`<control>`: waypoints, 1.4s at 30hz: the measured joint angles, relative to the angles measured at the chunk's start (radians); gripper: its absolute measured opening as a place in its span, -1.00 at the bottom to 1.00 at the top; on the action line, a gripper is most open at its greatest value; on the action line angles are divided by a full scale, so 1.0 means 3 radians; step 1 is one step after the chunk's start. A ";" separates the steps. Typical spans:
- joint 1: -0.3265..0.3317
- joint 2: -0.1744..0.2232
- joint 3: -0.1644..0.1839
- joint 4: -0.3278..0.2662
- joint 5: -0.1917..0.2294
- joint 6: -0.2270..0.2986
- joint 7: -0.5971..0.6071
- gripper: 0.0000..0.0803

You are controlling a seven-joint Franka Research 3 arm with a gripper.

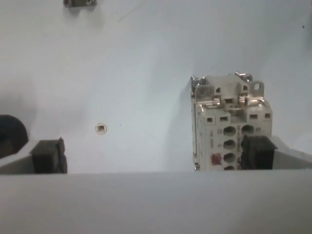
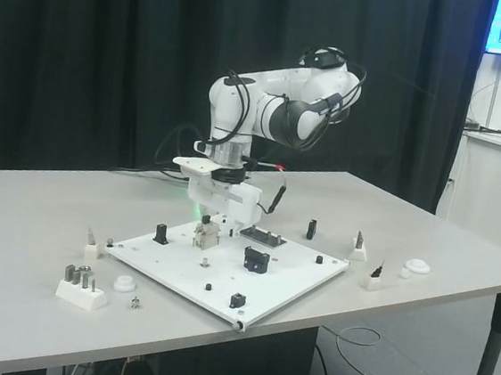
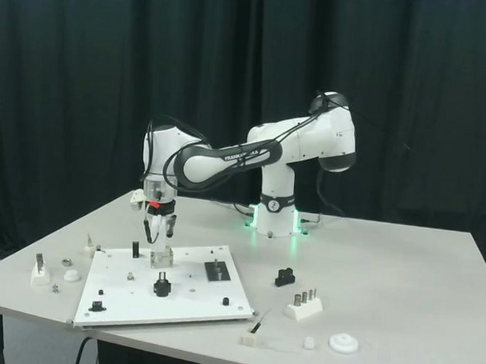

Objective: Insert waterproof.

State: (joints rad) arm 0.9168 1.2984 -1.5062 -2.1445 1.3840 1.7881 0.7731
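Currently the white arm's two-finger gripper [image 1: 151, 156] is hovering over the whitish blocky multi-pin waterproof connector [image 1: 229, 129], standing upright on the white flat board [image 2: 295, 277], centre-left in the first room view. Fingers are spread wide; one black pad [image 1: 256, 152] is overlapping the connector's edge, contact unclear, the other [image 1: 48, 156] is well apart, nothing clamped. Step looks like the pre-grasp approach. Next move probably calls for centring over the connector and closing.

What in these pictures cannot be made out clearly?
- Wrist view: the lower part of the pale blocky connector is cut off by the grey body of the claw.
- Both room views: whether the connector is fully seated in the white board is too small to tell.
- Second room view: the claw blocks the connector's top.
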 joint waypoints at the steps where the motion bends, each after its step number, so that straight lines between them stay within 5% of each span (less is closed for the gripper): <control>1: 0.0000 0.0000 0.0001 0.0000 0.0000 0.0002 0.0000 0.99; 17: 0.0014 -0.0001 -0.0027 0.0002 0.0001 0.0013 -0.0003 0.99; 31: 0.0167 -0.0015 -0.0424 0.0002 -0.0228 -0.0312 -0.0017 0.99; 42: 0.0195 -0.0023 -0.0475 -0.0002 -0.0271 -0.0339 -0.0014 0.99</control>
State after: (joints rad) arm 0.9754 1.2915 -1.6488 -2.1453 1.3027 1.6864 0.7688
